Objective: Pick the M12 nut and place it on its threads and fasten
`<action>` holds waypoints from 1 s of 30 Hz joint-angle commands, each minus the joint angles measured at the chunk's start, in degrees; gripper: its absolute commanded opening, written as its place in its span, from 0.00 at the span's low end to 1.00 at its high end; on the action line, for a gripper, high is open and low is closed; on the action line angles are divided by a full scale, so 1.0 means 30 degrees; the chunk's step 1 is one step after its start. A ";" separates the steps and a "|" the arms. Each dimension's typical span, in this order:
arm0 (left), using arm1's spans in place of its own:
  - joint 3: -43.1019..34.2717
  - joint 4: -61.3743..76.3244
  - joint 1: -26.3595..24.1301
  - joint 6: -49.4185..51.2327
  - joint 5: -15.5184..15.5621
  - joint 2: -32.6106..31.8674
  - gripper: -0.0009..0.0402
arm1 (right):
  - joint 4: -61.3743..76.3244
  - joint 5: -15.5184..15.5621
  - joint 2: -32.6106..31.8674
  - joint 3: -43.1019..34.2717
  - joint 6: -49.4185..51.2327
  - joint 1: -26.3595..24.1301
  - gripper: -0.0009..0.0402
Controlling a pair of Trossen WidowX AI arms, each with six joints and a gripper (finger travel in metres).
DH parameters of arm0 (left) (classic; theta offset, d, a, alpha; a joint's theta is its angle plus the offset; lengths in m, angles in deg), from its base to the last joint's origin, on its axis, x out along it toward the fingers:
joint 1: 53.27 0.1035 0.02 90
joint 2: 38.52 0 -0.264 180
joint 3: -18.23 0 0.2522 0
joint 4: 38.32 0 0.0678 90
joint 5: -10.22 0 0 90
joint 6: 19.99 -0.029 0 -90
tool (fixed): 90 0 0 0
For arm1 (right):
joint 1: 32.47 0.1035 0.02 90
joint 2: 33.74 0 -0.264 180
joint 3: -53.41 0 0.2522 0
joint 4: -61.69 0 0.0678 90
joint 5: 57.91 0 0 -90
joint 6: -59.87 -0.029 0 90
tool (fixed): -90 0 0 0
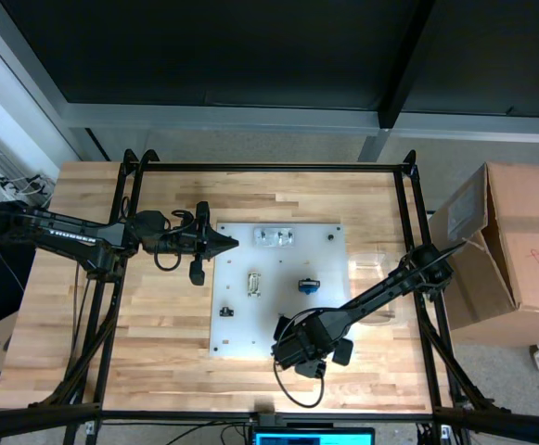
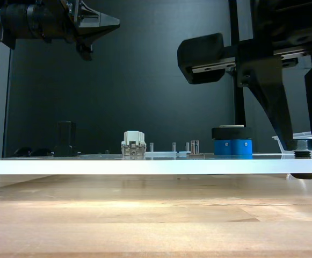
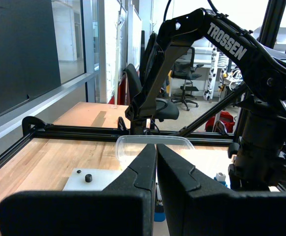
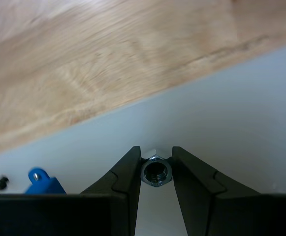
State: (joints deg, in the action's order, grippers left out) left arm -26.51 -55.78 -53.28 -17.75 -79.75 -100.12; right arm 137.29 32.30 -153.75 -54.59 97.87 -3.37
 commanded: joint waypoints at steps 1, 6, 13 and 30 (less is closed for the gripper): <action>-0.0007 -0.0007 0.0000 0.0000 0.0000 0.0000 0.02 | 0.0073 -0.0022 0.0044 0.0007 -0.2514 0.0007 0.04; -0.0007 0.0000 0.0007 0.0000 0.0000 0.0000 0.02 | 0.0044 -0.0029 0.0044 0.0015 -0.6178 0.0000 0.04; -0.0007 0.0000 0.0000 0.0000 0.0000 0.0000 0.02 | 0.0022 -0.0044 0.0044 0.0015 -0.7694 -0.0036 0.04; -0.0007 -0.0007 0.0007 0.0000 -0.0007 0.0000 0.02 | -0.0146 -0.0058 0.0044 0.0015 -1.8557 -0.0073 0.04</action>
